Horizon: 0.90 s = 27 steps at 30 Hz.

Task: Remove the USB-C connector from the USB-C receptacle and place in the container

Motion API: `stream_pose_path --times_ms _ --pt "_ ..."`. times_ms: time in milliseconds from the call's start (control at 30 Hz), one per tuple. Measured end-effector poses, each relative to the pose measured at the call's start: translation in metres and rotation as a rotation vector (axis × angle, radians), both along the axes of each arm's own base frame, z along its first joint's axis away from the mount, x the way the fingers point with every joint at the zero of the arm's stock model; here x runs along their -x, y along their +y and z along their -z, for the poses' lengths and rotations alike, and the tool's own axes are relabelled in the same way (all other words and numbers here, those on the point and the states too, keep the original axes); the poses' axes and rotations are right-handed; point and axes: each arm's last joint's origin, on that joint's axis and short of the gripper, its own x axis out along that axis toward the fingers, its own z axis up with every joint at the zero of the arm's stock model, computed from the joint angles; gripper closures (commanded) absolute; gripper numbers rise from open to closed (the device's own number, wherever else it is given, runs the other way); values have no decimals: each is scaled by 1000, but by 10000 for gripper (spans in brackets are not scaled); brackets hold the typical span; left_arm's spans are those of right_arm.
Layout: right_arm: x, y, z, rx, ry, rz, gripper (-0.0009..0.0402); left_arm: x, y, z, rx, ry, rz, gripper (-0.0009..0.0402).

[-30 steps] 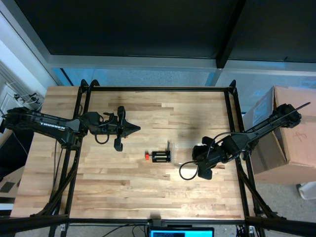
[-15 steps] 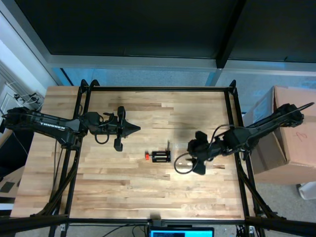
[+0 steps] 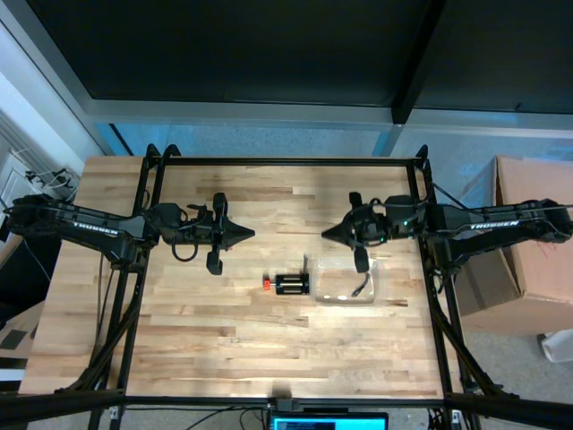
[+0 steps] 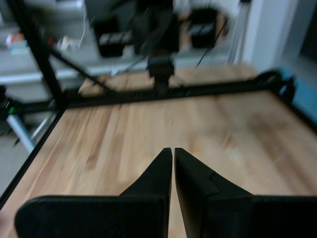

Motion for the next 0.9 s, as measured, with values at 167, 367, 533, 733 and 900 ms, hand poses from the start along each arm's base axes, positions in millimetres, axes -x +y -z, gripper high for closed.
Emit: stream_pose_path --times_ms 167,367,533,733,900 --pt "1 -5 2 24 -171 2 393 0 0 0 0 0 0 393" --pt "3 -5 10 25 -227 -17 393 0 0 0 0 0 0 393" --pt "2 -5 11 22 -237 -17 393 0 0 0 0 0 0 393" --pt "2 -5 10 22 -229 -17 393 0 0 0 0 0 0 393" --pt "2 -5 11 22 -219 -16 393 0 0 0 0 0 0 393"
